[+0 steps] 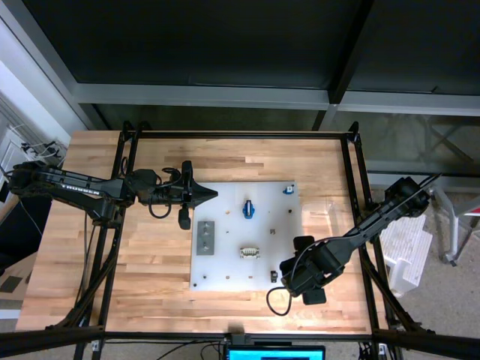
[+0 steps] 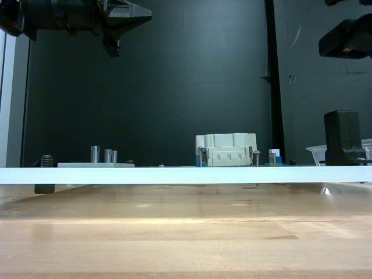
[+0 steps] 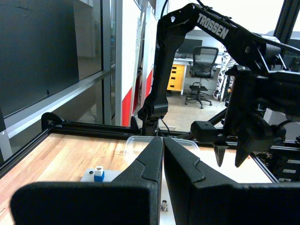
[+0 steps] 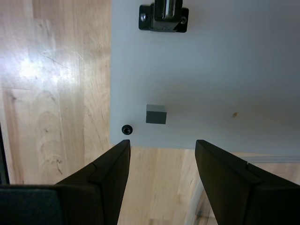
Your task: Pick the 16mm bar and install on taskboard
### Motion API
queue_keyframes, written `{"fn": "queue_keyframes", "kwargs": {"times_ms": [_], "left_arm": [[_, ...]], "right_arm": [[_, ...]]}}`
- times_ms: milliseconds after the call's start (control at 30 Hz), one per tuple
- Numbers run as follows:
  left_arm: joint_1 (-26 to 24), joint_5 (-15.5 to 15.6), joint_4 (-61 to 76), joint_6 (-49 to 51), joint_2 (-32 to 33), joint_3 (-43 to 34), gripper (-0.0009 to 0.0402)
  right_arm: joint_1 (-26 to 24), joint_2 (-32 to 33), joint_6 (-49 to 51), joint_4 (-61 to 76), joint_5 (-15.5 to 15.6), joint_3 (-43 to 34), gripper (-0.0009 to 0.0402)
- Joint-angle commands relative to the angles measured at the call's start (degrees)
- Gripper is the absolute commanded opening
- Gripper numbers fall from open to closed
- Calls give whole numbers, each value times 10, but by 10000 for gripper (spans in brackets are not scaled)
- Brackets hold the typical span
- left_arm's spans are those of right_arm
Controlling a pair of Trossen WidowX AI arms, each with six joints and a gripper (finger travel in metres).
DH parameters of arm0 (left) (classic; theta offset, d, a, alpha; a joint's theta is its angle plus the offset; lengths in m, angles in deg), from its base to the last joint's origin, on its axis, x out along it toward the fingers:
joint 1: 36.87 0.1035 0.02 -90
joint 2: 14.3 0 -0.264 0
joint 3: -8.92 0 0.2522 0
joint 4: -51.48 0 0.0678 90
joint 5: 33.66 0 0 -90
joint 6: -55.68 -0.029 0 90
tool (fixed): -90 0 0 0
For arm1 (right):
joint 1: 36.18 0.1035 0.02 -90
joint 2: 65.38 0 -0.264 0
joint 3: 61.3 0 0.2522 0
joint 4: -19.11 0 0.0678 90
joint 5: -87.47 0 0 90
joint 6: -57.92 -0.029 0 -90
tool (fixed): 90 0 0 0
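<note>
The left gripper point(image 1: 214, 195) has its two fingers pressed flat together with only a thin seam between them and nothing in that seam. It points level across the table toward the right arm point(image 3: 206, 28), high above the far left part of the taskboard point(image 1: 277, 225); in the low view it hangs well clear of everything on the board.

The right gripper point(image 4: 161, 142) has its fingers spread wide and empty. It looks straight down over the near right corner of the board. Between the fingers lie the board's edge and the bare wood beyond it. Just past the fingertips sit a small grey cube point(image 4: 156, 114) and a black screw head point(image 4: 126, 129) at the corner, and farther along the board there is a black bracket point(image 4: 163, 18).

Neither gripper holds the 16mm bar. Three short metal pegs point(image 2: 95, 154) stand upright on a grey block point(image 1: 205, 238) at the board's left side, well apart from both grippers. The views do not show whether one of them is that bar.

Near the middle of the board sits a beige connector point(image 2: 226, 149), with a blue part point(image 1: 248, 208) beyond it. The board lies flat on the wooden table point(image 1: 150, 300), inside a black frame point(image 1: 240, 136).
</note>
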Motion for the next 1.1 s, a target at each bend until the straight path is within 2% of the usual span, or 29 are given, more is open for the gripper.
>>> {"fn": "queue_keyframes", "kwargs": {"times_ms": [33,567,1100], "left_arm": [[0,0,0,0,0,0,1],[0,0,0,0,0,0,1],[0,0,1,0,0,0,1]], "right_arm": [[-9,-17,6,-2,-29,1,178],[-124,-157,96,-89,-72,59,106],[-240,-288,223,-314,-73,179,41]]}}
